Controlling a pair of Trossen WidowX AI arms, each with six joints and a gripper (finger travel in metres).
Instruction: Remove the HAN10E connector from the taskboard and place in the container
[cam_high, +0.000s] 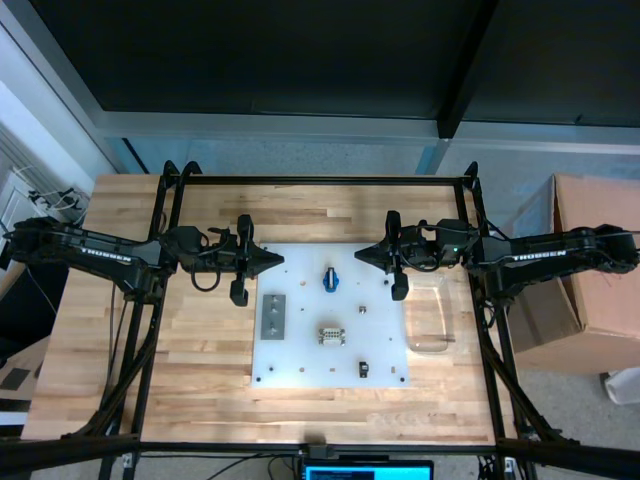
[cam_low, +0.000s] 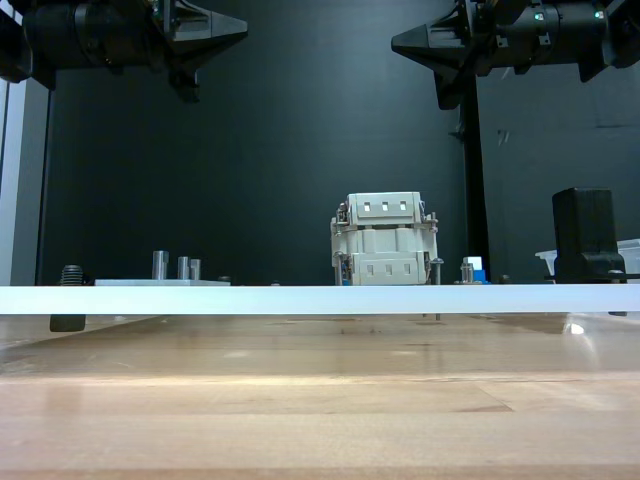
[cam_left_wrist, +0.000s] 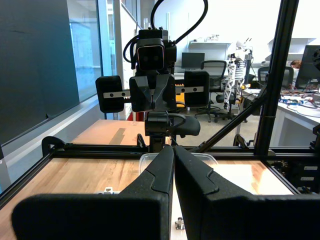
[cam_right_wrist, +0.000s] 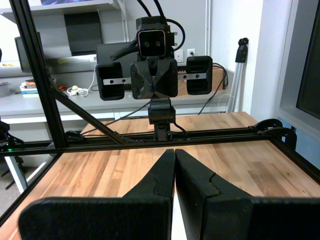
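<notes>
The beige HAN10E connector (cam_high: 332, 336) sits upright in its seat on the white taskboard (cam_high: 300, 360), near the board's middle; the low view shows the connector (cam_low: 384, 240) standing on the board, free of both arms. My left gripper (cam_high: 277, 259) hovers high over the board's left rear edge, fingers together and empty; the left wrist view shows its tips (cam_left_wrist: 173, 150) meeting. My right gripper (cam_high: 361, 253) hangs over the board's rear right, likewise shut on nothing, as the right wrist view of its fingertips (cam_right_wrist: 174, 152) confirms. The clear container (cam_high: 433, 318) lies right of the board.
On the board stand a grey plate with pegs (cam_high: 273, 317), a blue part (cam_high: 331, 279) and a small black block (cam_high: 364, 369). A black frame (cam_high: 320, 181) rings the wooden table. A cardboard box (cam_high: 585, 270) sits off to the right.
</notes>
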